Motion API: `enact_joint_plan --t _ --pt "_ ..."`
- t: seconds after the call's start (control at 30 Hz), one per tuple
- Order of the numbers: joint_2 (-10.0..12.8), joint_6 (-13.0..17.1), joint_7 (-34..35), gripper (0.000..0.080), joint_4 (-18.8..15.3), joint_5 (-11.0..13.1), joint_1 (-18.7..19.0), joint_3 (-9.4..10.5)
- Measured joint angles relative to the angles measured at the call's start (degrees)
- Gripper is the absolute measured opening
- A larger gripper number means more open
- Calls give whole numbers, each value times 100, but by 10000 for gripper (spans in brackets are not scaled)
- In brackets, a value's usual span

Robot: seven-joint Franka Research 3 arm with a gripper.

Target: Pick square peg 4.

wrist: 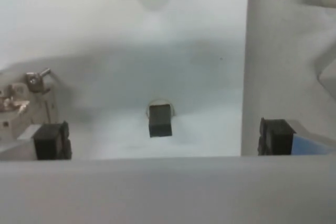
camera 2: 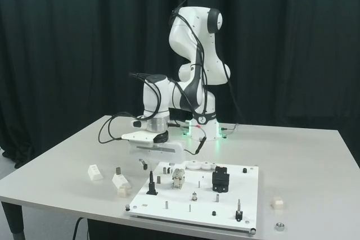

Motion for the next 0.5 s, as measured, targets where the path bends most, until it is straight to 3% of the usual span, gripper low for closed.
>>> enact_joint_plan --t 0.5 --pt "-131 -292 -99 800 67 -113 0 -40"
